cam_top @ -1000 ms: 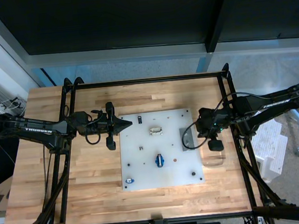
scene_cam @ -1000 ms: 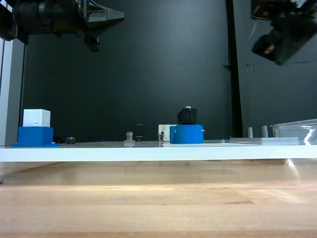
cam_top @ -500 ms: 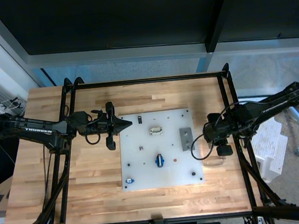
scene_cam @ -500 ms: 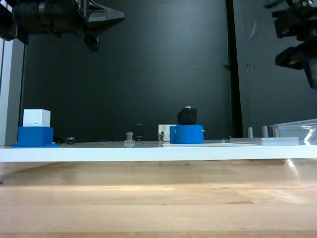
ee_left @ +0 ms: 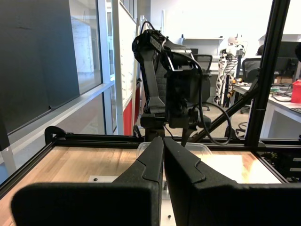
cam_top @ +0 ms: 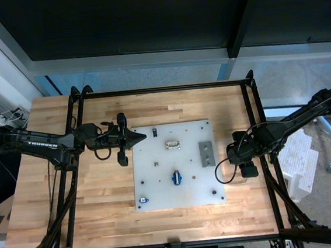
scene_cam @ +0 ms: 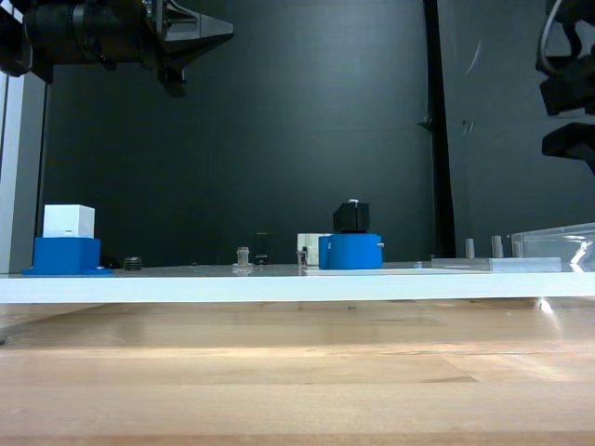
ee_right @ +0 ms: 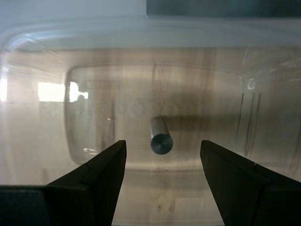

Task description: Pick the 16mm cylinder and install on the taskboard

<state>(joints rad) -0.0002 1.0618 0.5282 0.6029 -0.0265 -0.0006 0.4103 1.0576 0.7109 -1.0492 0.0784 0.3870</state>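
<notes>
Pickup is judged not yet made: the short grey metal 16mm cylinder (ee_right: 158, 132) is seen loose in the clear plastic tray (ee_right: 211, 94), just ahead of the spread-open right gripper (ee_right: 162, 143), and installation on the large white square taskboard (cam_top: 159, 183) is left (the left gripper (ee_left: 163, 139), clenched on nothing, is parked well apart across that board).

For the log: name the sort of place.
Probably a robotics lab: wooden table, white taskboard, office chairs and desks behind. Left gripper, shut, hangs by the board's left edge; right gripper, open, over the cylinder in a clear tray.
</notes>
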